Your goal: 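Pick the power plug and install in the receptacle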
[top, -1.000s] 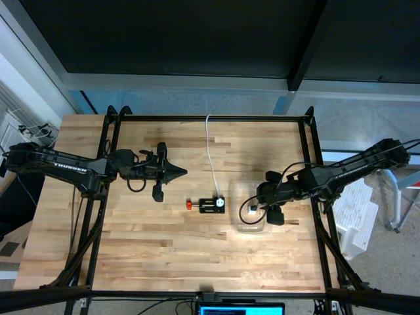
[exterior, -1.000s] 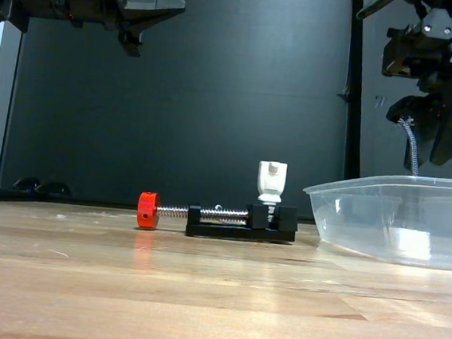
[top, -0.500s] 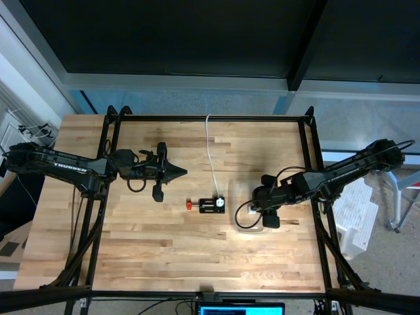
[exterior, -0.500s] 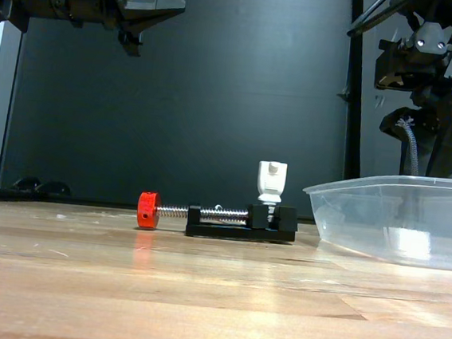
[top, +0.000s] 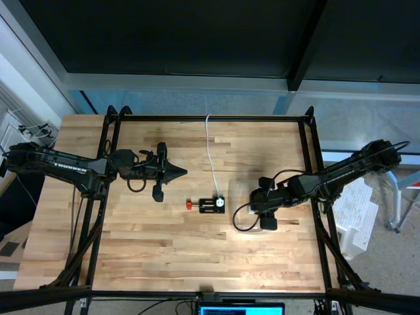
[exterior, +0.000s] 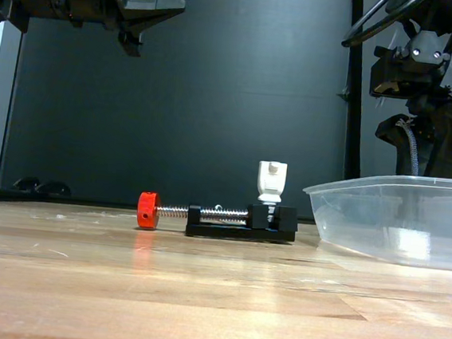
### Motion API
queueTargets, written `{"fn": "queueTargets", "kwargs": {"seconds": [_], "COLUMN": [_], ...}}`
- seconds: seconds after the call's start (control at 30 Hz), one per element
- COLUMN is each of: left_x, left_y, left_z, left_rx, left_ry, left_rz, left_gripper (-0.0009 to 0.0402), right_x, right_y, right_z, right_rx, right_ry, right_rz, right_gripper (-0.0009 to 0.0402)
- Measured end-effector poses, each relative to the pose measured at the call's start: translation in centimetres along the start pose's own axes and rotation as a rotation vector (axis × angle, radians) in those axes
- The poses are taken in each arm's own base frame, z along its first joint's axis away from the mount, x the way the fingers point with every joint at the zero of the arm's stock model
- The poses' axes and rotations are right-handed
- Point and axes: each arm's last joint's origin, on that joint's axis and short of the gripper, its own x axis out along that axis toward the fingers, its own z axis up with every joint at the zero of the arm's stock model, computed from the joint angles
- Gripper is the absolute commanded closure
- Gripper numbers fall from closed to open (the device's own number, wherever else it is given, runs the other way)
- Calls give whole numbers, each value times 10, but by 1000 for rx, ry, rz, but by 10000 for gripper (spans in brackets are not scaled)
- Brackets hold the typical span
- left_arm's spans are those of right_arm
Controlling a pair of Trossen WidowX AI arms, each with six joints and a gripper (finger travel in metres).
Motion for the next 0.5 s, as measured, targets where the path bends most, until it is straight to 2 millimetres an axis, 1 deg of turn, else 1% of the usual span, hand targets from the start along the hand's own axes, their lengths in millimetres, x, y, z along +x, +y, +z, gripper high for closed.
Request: {"fn": "queueTargets", "kwargs": {"seconds": [0.5], "left_x": [0], "left_y": [0], "left_z": [0], "left_rx": [0], "left_ry": [0], "left_rz": [0], "left_gripper": [393], "right_x": [6], "right_y": [-1], "right_z": [-5], "right_rx": [0], "right_ry": [-7], "right_rz": [-1], "right_gripper": [188]}}
